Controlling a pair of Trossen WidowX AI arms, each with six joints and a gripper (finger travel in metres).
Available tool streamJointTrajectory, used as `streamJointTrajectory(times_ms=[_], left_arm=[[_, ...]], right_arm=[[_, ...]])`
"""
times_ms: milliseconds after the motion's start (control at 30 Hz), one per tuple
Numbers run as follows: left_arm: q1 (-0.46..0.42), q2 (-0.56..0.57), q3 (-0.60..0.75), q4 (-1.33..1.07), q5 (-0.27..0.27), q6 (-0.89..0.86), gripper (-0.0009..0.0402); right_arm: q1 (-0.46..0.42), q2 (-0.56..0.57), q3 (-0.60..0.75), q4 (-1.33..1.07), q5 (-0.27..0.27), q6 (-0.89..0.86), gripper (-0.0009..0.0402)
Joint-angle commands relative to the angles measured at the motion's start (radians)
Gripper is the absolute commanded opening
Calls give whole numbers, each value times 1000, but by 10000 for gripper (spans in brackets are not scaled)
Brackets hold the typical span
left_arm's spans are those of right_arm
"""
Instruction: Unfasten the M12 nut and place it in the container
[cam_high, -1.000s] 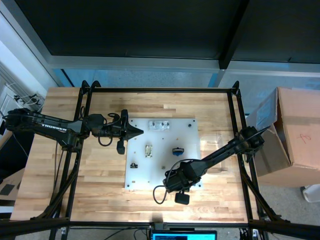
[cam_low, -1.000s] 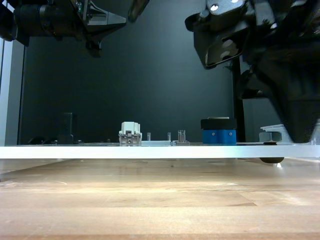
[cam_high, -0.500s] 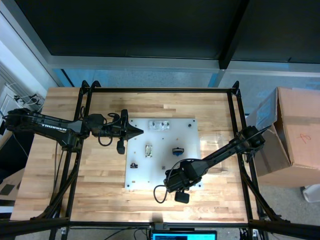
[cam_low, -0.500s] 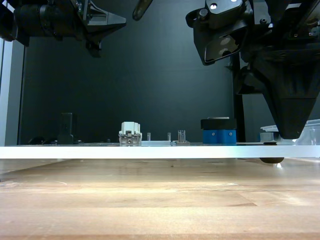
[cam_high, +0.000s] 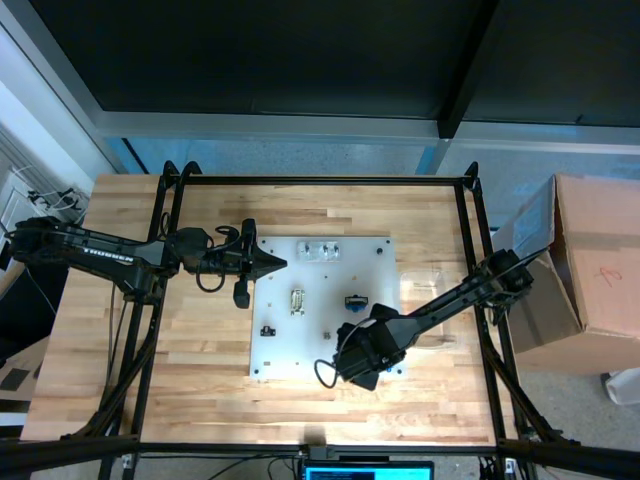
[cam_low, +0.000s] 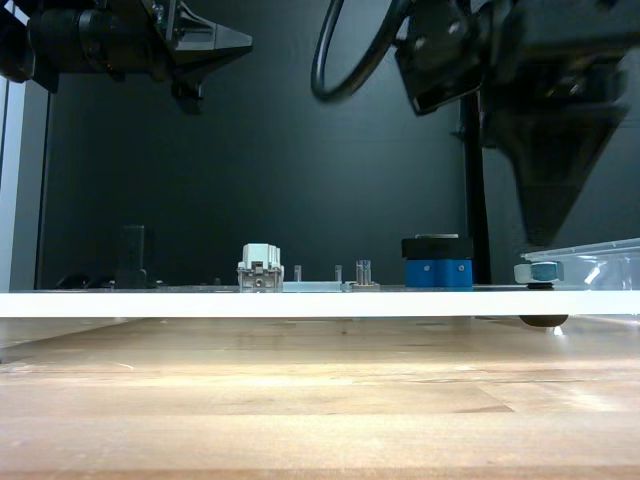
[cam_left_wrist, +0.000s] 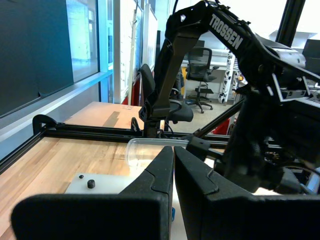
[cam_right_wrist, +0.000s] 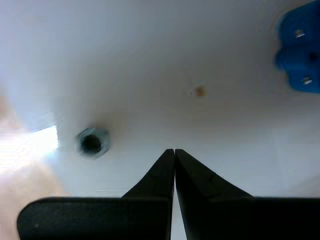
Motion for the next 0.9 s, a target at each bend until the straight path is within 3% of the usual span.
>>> streamJointTrajectory(times_ms=[33, 100, 233, 300, 567, 900], left_arm=[[0, 0, 0, 0, 0, 0, 0], [0, 0, 0, 0, 0, 0, 0], [0, 0, 0, 0, 0, 0, 0], [0, 0, 0, 0, 0, 0, 0], [0, 0, 0, 0, 0, 0, 0], [0, 0, 0, 0, 0, 0, 0]], right_arm=[[0, -10, 18, 3, -53, -6, 0], [0, -13, 41, 3, -97, -18, 0], [0, -19, 97, 9, -232, -92, 0], [0, -19, 124, 10, -260, -128, 0], [-11, 33, 130, 12, -269, -246, 0], [-18, 75, 67, 90, -269, -268, 0]])
